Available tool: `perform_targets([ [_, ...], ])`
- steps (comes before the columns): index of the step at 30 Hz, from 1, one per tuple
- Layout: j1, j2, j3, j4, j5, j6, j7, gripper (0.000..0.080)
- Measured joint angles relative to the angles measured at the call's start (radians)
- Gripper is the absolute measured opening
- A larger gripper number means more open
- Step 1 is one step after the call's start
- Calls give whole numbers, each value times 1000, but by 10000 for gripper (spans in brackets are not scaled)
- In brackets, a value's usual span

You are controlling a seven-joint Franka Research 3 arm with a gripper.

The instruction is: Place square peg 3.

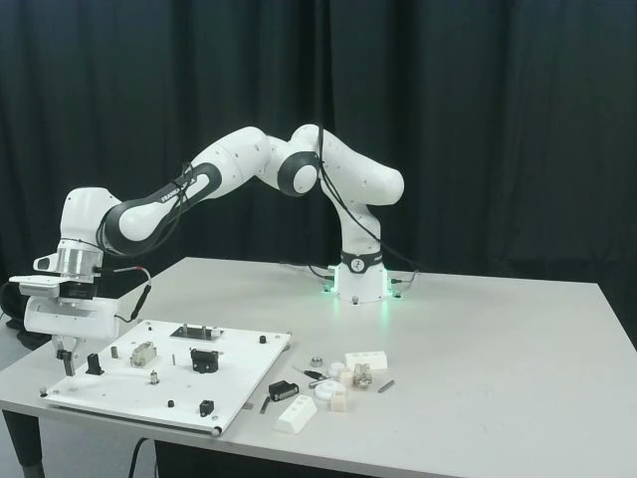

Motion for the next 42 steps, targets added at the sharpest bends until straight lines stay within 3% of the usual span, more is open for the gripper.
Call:
perform_targets([
  [9,7,-3,0,0,-13,-20,0,152],
  [17,23,-26,0,-1,-33,-117,35,152],
  [29,66,-87,-5,-31,-114,-241,129,152],
  [36,116,-128,-45,-77,-146,-299,177,152],
  [42,182,-160,-118,-127,-147,-352,191,152],
])
